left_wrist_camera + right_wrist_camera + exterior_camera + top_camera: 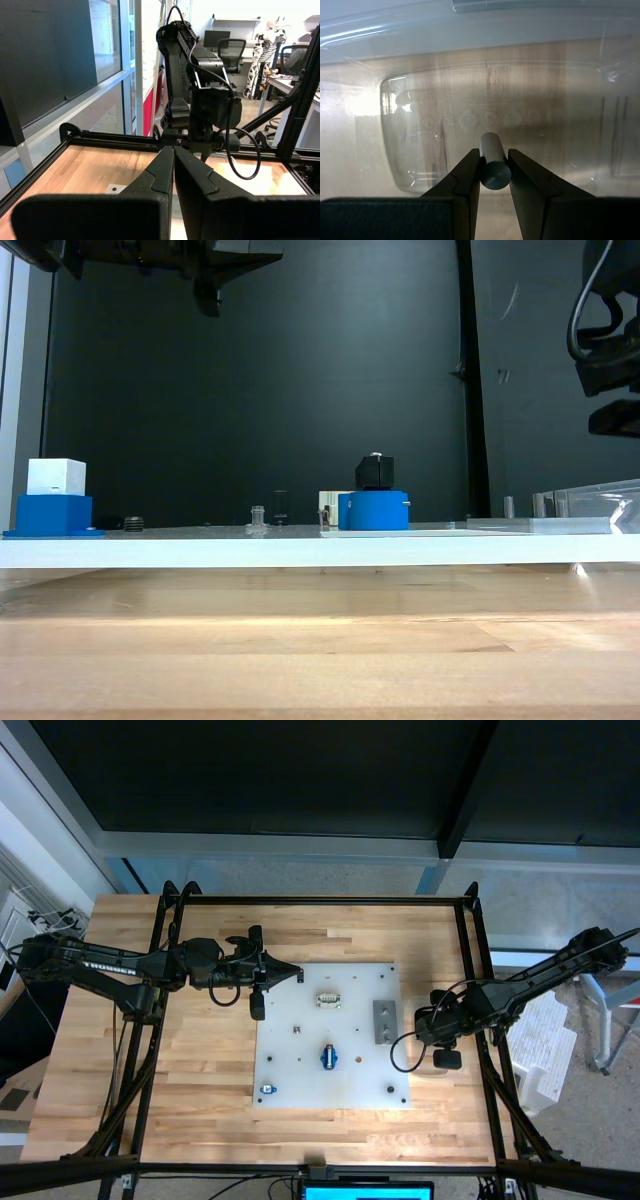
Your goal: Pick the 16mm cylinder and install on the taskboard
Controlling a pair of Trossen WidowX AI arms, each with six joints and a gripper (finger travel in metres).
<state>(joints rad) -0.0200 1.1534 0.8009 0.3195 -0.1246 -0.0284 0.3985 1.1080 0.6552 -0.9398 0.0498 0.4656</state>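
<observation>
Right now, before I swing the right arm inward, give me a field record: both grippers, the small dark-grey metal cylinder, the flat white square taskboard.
taskboard: flat white square plastic plate, neither gripper touching it
on it: rectangular grey metal block, blue part, beige connector
right gripper: shut on the small dark-grey round metal cylinder, beyond the taskboard's right edge
cylinder position: raised over the clear plastic tray, not installed
left gripper: shut, empty, high over the taskboard's far-left corner

The left gripper (295, 971) hangs above the taskboard (350, 990) at its 10 o'clock corner, while off its 3 o'clock edge the right gripper (493, 167) hangs over the clear tray (387, 130), the 16mm cylinder (492, 157) clamped between its fingers (462, 180).
</observation>
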